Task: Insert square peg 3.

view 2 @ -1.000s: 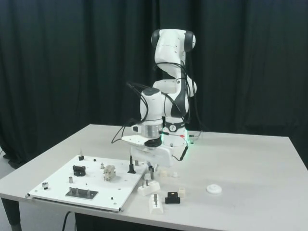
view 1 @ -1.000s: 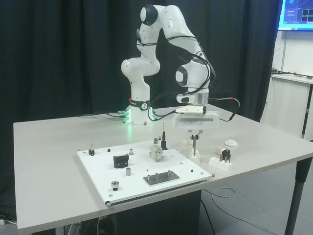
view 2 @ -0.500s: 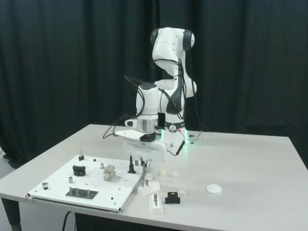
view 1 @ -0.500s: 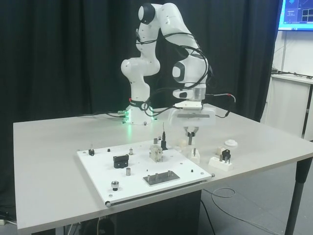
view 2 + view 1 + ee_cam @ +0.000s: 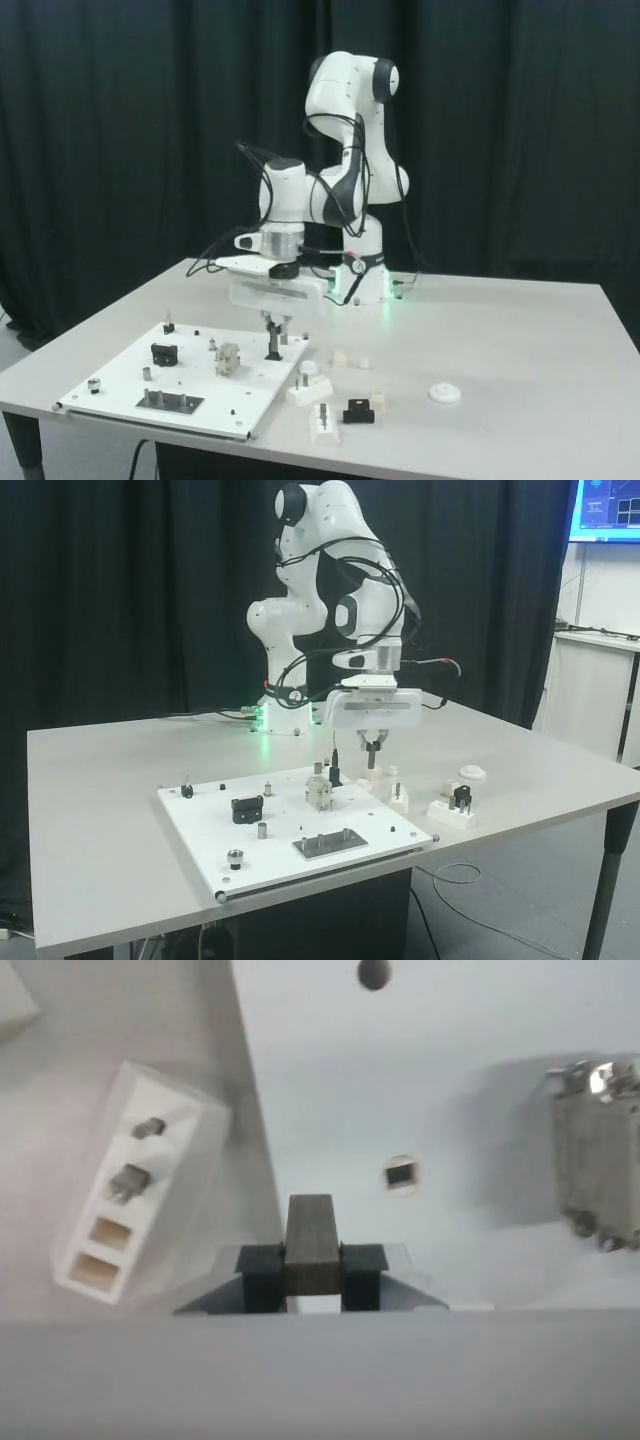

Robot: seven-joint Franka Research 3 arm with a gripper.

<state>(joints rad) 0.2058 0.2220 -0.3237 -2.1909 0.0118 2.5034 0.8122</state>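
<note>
A grey worktop point(image 5: 90, 780) is seen in front of black curtains point(image 5: 120, 130); a white board point(image 5: 290, 825) lies on it, with small fixtures set on the board. The white arm point(image 5: 320, 540) is bolted at the back of the worktop, with a green light at its base point(image 5: 262, 720). A screen point(image 5: 605, 510) and a white cabinet point(image 5: 595, 690) are visible only in the first room view.

In the room views the claw point(image 5: 372, 742) point(image 5: 272, 325) is held above the board's edge, clear of the surface. A black post point(image 5: 335, 770) stands just beside and below it.

Only the wrist view shows the grip: the peg point(image 5: 309, 1242), square in section, is clamped between the two black fingertips point(image 5: 261, 1278), the claw point(image 5: 310, 1278) being narrowed onto it. Below the peg tip, a small square hole point(image 5: 401, 1172) in the board point(image 5: 450, 1080) is seen just beside it, not yet entered. A white holder point(image 5: 135, 1185) lies off the board's edge near the claw, with two pegs in it and two slots empty. A grey metal block point(image 5: 598, 1160) stands on the board on the far side of the hole. A round dark hole point(image 5: 373, 973) is seen farther out.

In the room views, the holder point(image 5: 397, 792) point(image 5: 308, 385) and further white parts point(image 5: 452, 810) rest on the worktop beyond the claw.
</note>
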